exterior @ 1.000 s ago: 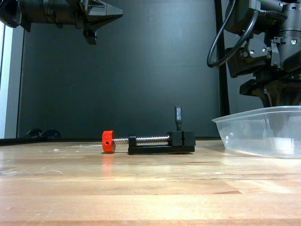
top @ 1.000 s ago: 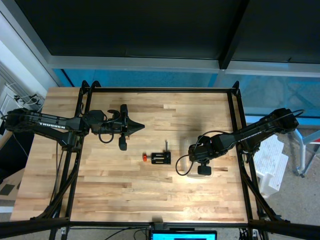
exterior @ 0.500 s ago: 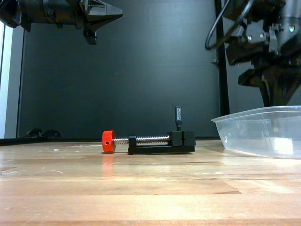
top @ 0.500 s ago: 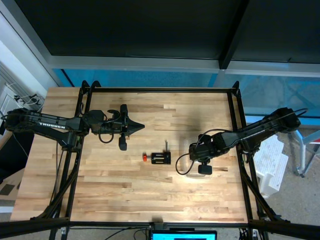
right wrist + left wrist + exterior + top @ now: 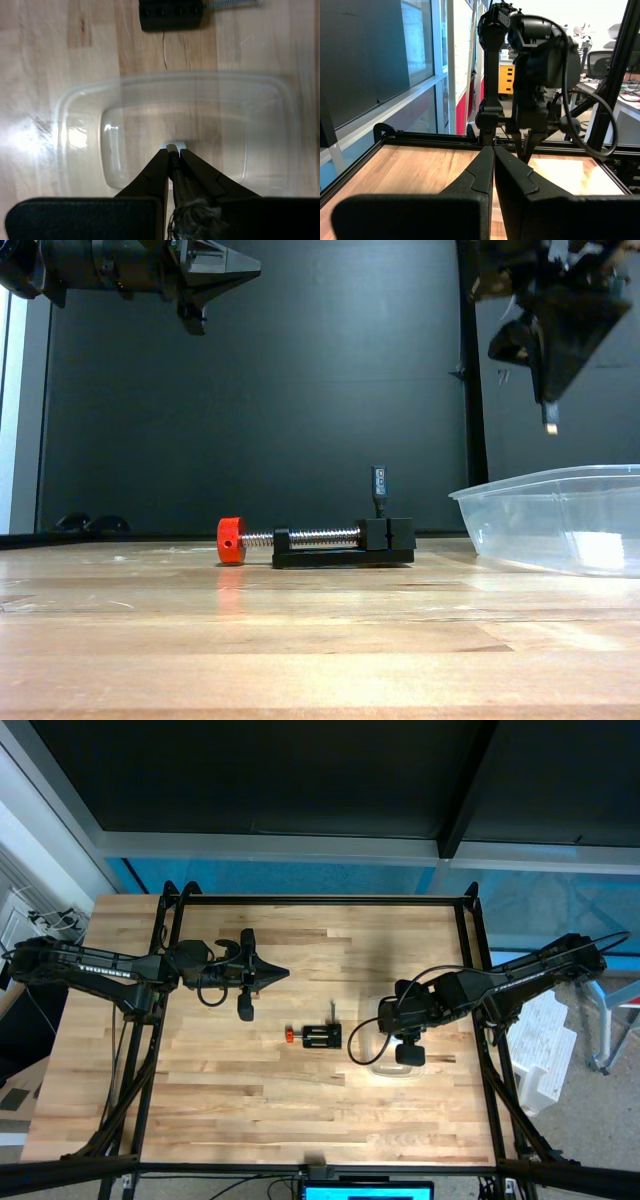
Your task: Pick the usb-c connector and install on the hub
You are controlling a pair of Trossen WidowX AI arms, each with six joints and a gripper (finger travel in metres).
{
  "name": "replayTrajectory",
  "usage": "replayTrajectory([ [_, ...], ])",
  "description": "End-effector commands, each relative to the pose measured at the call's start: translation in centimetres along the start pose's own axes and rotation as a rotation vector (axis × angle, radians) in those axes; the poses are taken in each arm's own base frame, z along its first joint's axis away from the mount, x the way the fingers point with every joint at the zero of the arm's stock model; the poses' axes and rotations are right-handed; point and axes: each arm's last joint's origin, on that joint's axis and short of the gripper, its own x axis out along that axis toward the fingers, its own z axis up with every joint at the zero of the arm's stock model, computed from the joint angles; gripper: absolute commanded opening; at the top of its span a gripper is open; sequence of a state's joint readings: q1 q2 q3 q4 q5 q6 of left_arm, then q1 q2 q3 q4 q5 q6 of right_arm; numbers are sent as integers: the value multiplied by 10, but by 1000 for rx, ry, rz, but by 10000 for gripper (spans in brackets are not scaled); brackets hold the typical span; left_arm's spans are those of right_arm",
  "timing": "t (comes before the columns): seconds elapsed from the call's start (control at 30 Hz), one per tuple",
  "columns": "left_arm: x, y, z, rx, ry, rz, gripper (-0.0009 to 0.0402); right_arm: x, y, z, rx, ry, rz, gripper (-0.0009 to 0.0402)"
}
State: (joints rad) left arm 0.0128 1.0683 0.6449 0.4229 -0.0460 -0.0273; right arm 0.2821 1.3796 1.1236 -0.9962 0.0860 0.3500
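The hub [image 5: 320,1036] lies mid-table, a black block with an orange-red knob [image 5: 231,540] at its left end and a thin pin standing up. It also shows in the right wrist view as the hub [image 5: 171,14], beyond the tray. My right gripper [image 5: 548,398] hangs above the clear tray, shut on the usb-c connector [image 5: 550,424], whose small tip sticks out below the fingers. Between the right gripper's [image 5: 172,152] closed fingers the usb-c connector [image 5: 172,149] shows as a dark stub. My left gripper [image 5: 280,973] is parked high at the left, shut and empty.
A clear plastic tray [image 5: 530,512] stands right of the hub, directly under the right gripper, with a small pale square piece [image 5: 590,550] inside. The tray's rim [image 5: 65,125] surrounds the view below the fingers. A black frame borders the wooden table [image 5: 220,1080].
The right gripper has risen out of the tray, carrying the connector clear above the rim. The left arm and the hub have not moved.
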Motion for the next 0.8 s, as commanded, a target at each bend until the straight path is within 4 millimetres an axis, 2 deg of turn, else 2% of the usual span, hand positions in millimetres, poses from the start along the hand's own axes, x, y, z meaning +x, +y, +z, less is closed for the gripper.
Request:
replayTrajectory([
  [0.03, 0, 0, 0, 0, 0, 0, 0, -7, 1, 4, -10, -17, 4, 0],
  [0.3, 0, 0, 0, 0, -1, 0, 0, -14, 1, 10, -8, -43, 11, 0],
  [0.5, 0, 0, 0, 0, 0, 0, 0, -10, -2, 13, 5, -30, 2, 0],
  [0.8, 0, 0, 0, 0, -1, 0, 0, -10, -1, 39, -3, -48, -2, 0],
])
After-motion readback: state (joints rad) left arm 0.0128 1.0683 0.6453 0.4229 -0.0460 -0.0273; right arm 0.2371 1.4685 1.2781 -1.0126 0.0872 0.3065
